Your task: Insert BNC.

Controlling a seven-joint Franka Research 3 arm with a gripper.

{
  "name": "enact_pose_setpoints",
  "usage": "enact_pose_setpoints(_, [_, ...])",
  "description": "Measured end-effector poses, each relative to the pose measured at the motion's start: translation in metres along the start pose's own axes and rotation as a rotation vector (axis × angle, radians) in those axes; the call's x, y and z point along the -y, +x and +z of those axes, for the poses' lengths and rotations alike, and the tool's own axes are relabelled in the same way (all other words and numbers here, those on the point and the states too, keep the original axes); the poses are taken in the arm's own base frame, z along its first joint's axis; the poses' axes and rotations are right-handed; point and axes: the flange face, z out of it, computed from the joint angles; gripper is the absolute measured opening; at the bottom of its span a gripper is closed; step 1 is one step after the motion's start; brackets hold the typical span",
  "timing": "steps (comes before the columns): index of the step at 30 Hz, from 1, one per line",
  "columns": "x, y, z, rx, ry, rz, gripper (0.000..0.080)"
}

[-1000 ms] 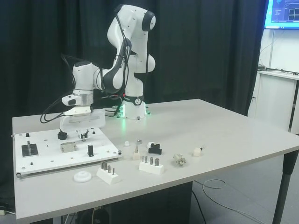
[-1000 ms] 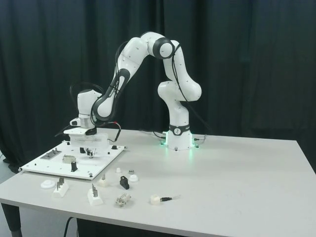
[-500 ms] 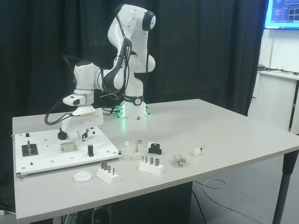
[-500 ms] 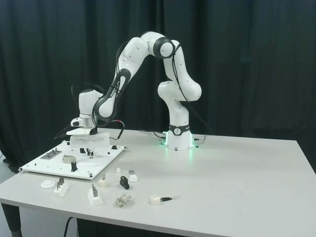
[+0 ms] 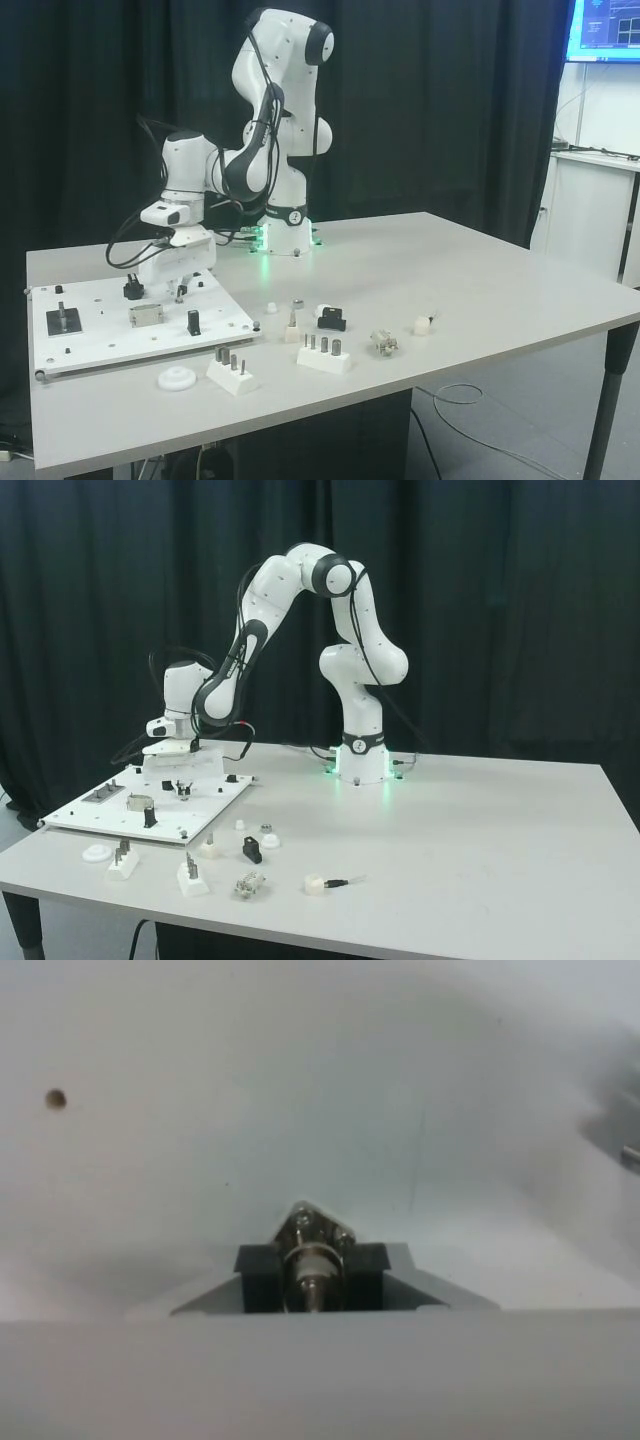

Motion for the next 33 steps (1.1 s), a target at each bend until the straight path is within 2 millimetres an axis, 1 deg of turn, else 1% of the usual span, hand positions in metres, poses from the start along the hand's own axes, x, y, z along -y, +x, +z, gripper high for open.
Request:
enact_pose_setpoints(17, [-0.0013,-0.0018,0.0003,-0.012,0.007,-0.100,0.0120])
enact_pose_setpoints(33, [-0.0057,-0.0076,0.0012,-0.049,0.028,-0.232,0.0120])
